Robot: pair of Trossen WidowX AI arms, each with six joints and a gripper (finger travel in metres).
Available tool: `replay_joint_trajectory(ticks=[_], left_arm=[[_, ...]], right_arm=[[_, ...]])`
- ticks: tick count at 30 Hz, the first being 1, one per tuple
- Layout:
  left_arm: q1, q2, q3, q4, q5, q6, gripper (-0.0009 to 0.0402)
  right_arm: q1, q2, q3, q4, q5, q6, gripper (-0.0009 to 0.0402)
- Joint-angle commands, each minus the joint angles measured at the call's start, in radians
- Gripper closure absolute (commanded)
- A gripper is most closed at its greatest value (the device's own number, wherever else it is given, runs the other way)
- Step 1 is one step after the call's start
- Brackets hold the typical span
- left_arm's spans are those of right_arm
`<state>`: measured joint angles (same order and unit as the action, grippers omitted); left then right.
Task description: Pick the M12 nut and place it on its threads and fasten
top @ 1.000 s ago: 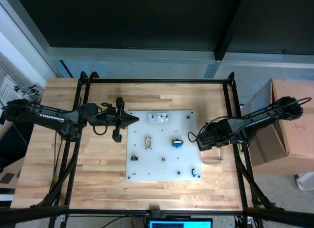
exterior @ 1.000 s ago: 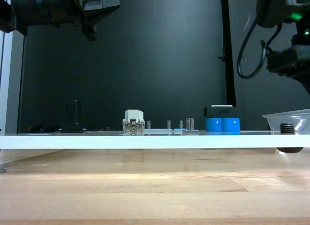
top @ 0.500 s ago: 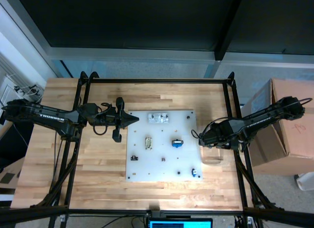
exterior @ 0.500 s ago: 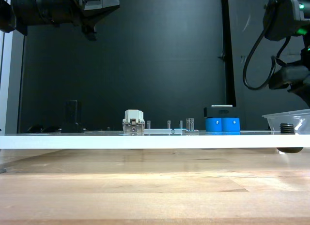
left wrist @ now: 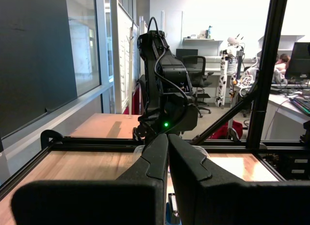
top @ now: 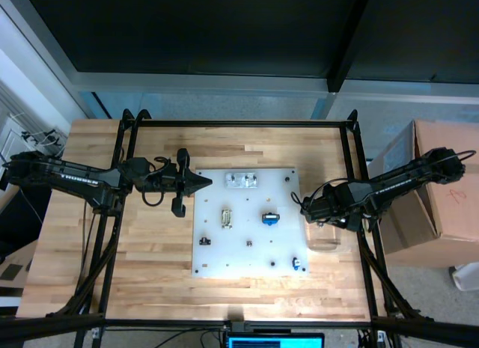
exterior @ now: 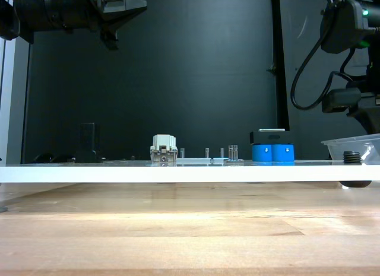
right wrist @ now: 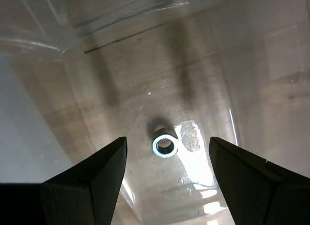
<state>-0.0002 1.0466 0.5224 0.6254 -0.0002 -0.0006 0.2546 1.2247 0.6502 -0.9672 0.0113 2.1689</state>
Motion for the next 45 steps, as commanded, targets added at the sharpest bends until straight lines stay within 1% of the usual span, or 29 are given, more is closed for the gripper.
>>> replay_joint_trajectory(ticks=[1, 5, 7, 9, 12, 21, 26, 37, 45], left_arm=[[0.0, 0.0, 0.0, 0.0, 0.0, 0.0, 0.0393], [0.0, 0.0, 0.0, 0.0, 0.0, 0.0, 0.0393], [0.0, 0.0, 0.0, 0.001, 0.0, 0.0, 0.0393], [0.0, 0.0, 0.0, 0.0, 0.0, 0.0, 0.0393], [0.0, 0.0, 0.0, 0.0, 0.0, 0.0, 0.0393], [0.0, 0.0, 0.0, 0.0, 0.0, 0.0, 0.0393], [0.0, 0.0, 0.0, 0.0, 0.0, 0.0, 0.0393], [0.0, 0.0, 0.0, 0.0, 0.0, 0.0, 0.0393], [0.0, 0.0, 0.0, 0.0, 0.0, 0.0, 0.0393]], right_arm=[[-0.001, 0.022, -0.002, 0.035, -0.012, -0.005, 0.0161], [-0.002, 0.044, -0.003, 0.047, -0.015, -0.004, 0.0164], [-0.002, 0.047, -0.009, 0.05, -0.033, -0.002, 0.0167], [-0.002, 0.047, -0.02, 0.06, -0.039, 0.001, 0.0169], [-0.002, 0.049, -0.039, 0.093, -0.04, 0.013, 0.0173], [-0.004, 0.106, -0.055, 0.149, -0.039, 0.021, 0.0194], [-0.004, 0.106, -0.055, 0.155, -0.038, 0.021, 0.0223], [-0.004, 0.106, -0.055, 0.162, -0.039, 0.013, 0.031], [-0.003, 0.106, -0.052, 0.165, -0.038, -0.007, 0.0344]])
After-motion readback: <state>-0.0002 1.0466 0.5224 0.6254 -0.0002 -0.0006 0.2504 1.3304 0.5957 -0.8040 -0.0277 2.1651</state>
